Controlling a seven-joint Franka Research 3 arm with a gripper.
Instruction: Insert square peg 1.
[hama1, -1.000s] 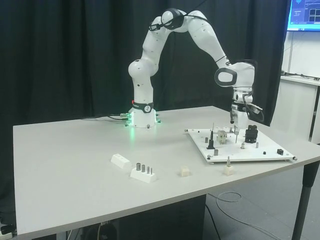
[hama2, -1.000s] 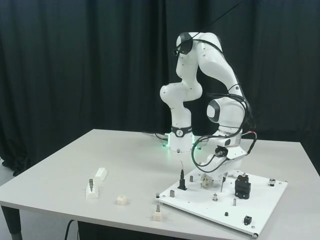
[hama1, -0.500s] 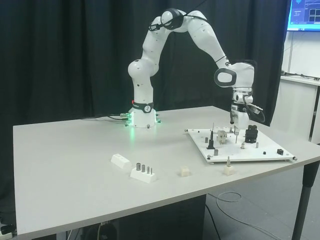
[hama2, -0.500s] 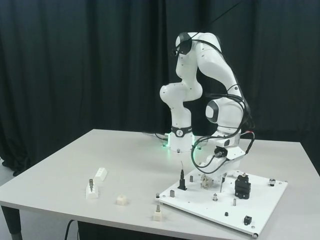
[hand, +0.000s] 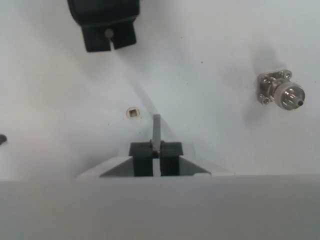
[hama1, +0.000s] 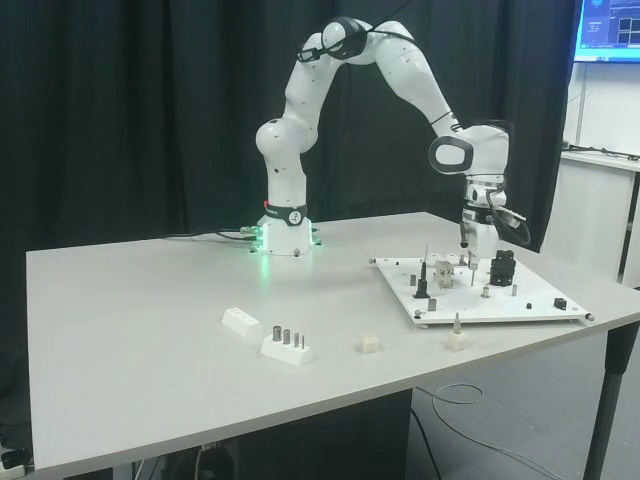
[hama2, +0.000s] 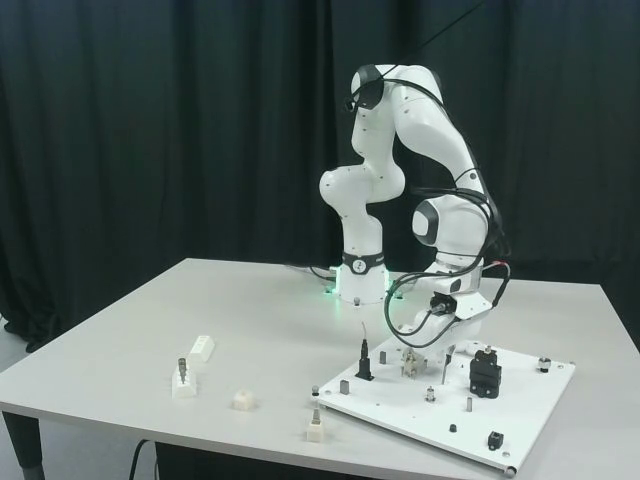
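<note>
In the wrist view my gripper (hand: 156, 150) is shut on a thin grey square peg (hand: 156, 129), which points down at the white board (hand: 215, 65). A small square hole (hand: 132, 112) lies in the board just beside the peg's tip, not under it. From the room views the gripper (hama1: 468, 243) (hama2: 446, 352) hangs a little above the middle of the white board (hama1: 520, 305) (hama2: 520, 425), with the peg held upright.
On the board stand a black block (hand: 106, 26) (hama1: 501, 270) (hama2: 485, 375), a metal round connector (hand: 282, 94) and several upright pins. Off the board, white holders (hama1: 286, 347) (hama2: 184, 385), a small cube (hama1: 370, 343) and a pegged block (hama1: 457, 338) sit on the grey table (hama1: 140, 300).
The wrist has risen very slightly with the peg still held. Nothing on the table or board has moved.
</note>
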